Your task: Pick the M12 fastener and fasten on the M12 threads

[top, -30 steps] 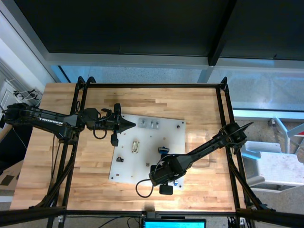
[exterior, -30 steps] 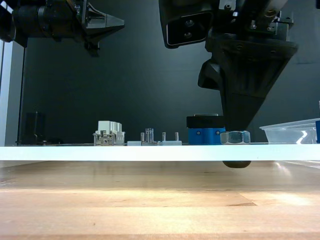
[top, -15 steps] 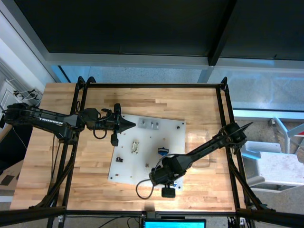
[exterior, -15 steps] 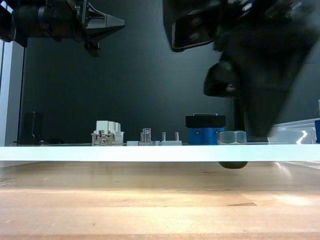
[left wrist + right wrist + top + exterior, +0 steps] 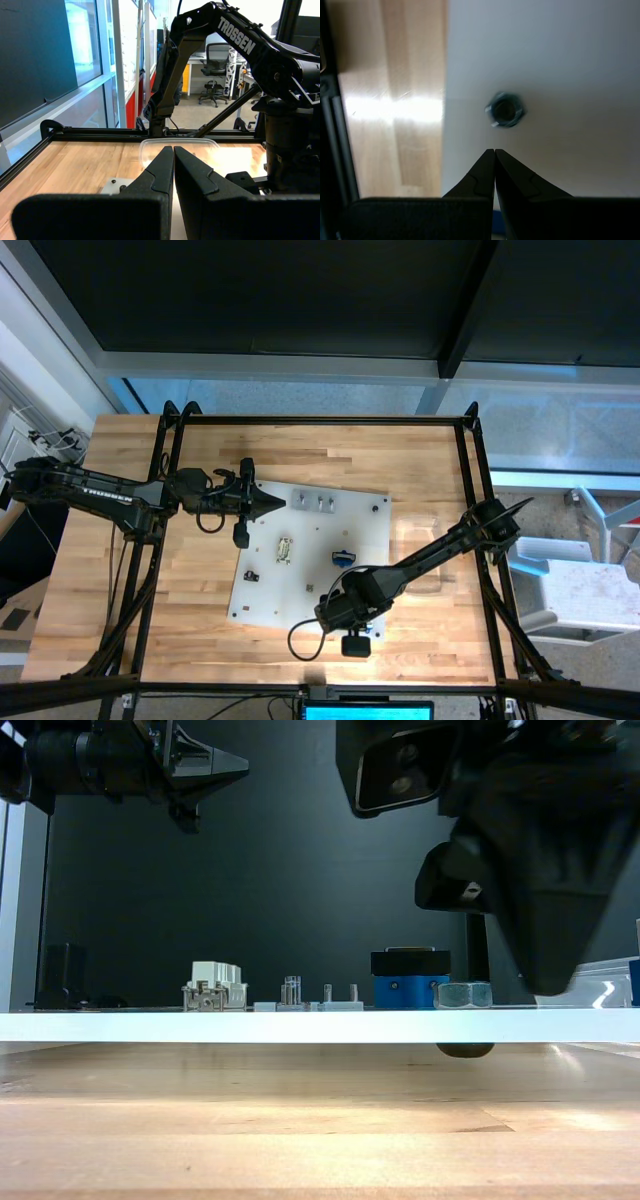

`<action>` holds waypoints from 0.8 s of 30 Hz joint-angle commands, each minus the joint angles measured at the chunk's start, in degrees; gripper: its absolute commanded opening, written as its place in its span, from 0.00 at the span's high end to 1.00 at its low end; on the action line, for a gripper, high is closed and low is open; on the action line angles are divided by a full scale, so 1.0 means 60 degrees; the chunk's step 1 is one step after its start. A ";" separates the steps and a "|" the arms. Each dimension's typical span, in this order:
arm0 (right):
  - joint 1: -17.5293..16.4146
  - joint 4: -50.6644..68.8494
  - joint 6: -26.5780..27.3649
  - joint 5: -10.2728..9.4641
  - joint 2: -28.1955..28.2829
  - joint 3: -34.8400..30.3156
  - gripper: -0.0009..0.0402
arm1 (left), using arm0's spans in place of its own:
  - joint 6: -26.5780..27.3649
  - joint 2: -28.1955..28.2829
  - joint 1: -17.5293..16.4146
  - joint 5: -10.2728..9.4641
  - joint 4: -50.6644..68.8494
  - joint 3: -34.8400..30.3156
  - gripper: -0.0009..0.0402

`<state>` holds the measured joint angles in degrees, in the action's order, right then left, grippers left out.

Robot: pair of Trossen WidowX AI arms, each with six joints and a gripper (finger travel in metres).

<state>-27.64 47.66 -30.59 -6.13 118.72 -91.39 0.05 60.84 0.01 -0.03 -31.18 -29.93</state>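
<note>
Above the white board (image 5: pixel 310 540), my left gripper (image 5: pixel 280 502) hovers at the far left edge with fingers pressed together, and my right gripper (image 5: pixel 494 150), fingers pressed together on nothing, hovers just beside the M12 nut (image 5: pixel 463 994), seated flat on its stud, bore axis vertical.

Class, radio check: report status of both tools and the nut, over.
Left tool shut, parked above board's far left. Right tool shut, empty, just off nut. Nut down on its stud. Nothing blocking.

From above, the nut (image 5: pixel 463 994) was lost beside the right gripper (image 5: pixel 494 151), its stud hidden. The low view's edge cropped the left gripper (image 5: pixel 243 762).
</note>
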 commanded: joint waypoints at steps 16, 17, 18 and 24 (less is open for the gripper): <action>-0.0018 0.0000 -0.0011 0.0095 -0.0335 -0.0004 0.98 | 0.0000 0.0004 -0.0004 0.0004 -0.0004 -0.0004 0.98; -0.0015 -0.0007 -0.0015 0.0098 -0.0350 -0.0004 0.98 | 0.0000 0.0004 0.0000 0.0000 -0.0004 -0.0004 0.98; -0.0007 0.0000 -0.0033 0.0109 -0.0401 -0.0004 0.98 | 0.0000 0.0004 0.0000 0.0000 -0.0004 -0.0004 0.98; 0.0004 0.0000 -0.0062 0.0444 -0.0670 -0.0004 0.98 | 0.0000 0.0004 0.0000 0.0000 -0.0004 -0.0004 0.98</action>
<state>-27.59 47.68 -30.85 -3.64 114.98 -91.39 0.08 60.84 0.01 -0.03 -31.18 -29.93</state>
